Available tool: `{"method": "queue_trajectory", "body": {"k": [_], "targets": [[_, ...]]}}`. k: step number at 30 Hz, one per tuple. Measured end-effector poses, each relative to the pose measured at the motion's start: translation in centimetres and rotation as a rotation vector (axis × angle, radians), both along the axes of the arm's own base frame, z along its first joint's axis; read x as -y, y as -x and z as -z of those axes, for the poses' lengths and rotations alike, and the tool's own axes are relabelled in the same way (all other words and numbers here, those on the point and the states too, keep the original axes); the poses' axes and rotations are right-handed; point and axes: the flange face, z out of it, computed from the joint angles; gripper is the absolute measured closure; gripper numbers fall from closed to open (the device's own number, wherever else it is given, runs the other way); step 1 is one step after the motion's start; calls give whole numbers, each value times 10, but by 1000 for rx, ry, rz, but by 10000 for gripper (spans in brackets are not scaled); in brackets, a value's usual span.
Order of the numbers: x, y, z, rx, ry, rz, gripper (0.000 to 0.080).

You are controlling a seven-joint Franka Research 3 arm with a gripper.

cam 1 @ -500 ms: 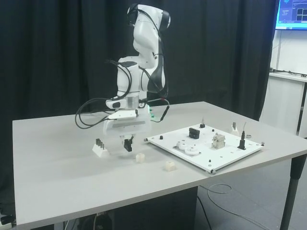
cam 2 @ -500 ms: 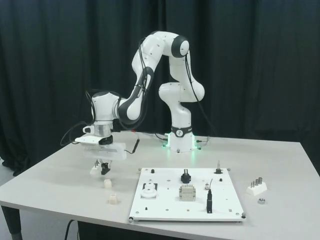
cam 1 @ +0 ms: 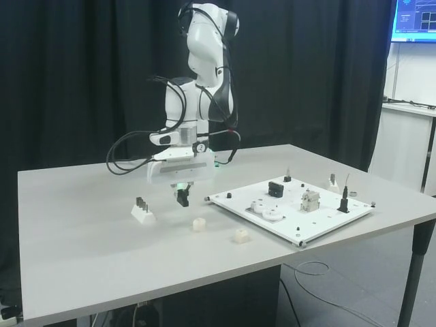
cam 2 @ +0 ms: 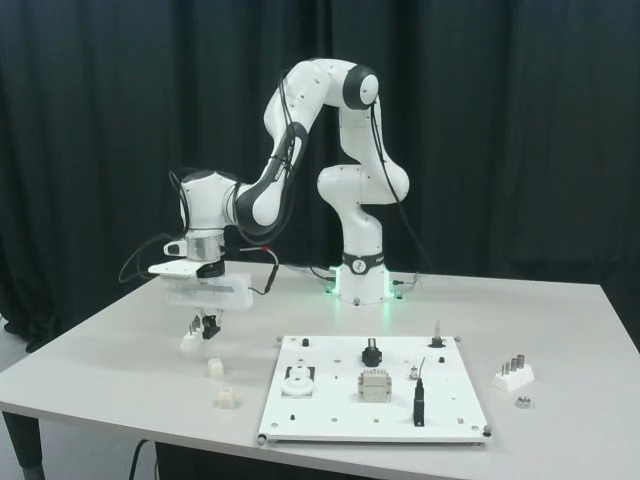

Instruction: Place D-SUB.

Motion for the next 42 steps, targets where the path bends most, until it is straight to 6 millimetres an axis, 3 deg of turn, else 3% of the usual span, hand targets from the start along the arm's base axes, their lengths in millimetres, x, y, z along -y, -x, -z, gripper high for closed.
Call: {"method": "queue_trajectory", "body": {"k": [22,42], "targets": [[-4,-9,-12,-24,29,-105,647],[-1,-17,-22,-9,59,-656,647]]}}
